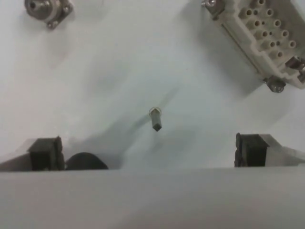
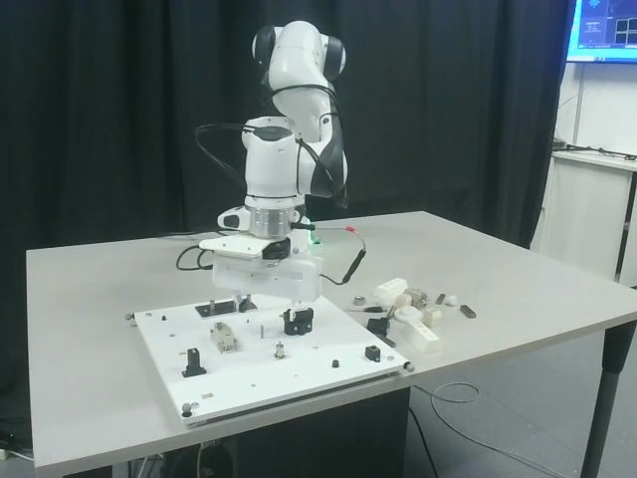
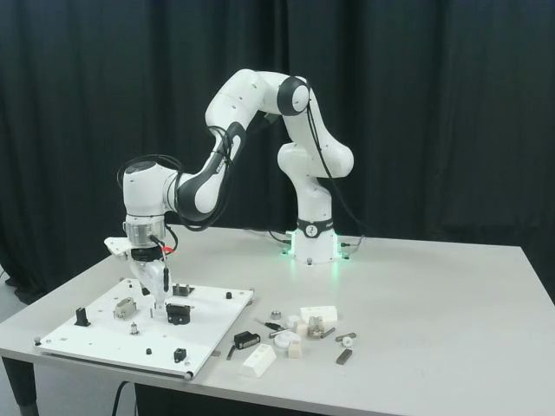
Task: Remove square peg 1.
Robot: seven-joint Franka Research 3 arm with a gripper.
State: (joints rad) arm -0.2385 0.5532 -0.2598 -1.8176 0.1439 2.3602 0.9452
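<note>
A thin square peg (image 1: 156, 119) stands upright in the white board (image 1: 119, 81), seen end-on in the wrist view. My gripper (image 1: 147, 151) hangs above it, open, with the black fingertips (image 1: 45, 153) far apart on either side and touching nothing. The peg lies just off the line between them. In the first room view the gripper (image 2: 255, 303) hovers low over the middle of the board (image 2: 299, 383). In the second room view the gripper (image 3: 153, 292) points down over the board (image 3: 95, 347). The peg itself is too small to pick out in either room view.
A multi-pin connector block (image 1: 264, 33) and a round metal socket (image 1: 47, 9) are fixed to the board near the peg. Black holders (image 2: 296, 321) and small posts stand on the board. Loose white and grey parts (image 2: 413, 309) lie on the grey table beside the board.
</note>
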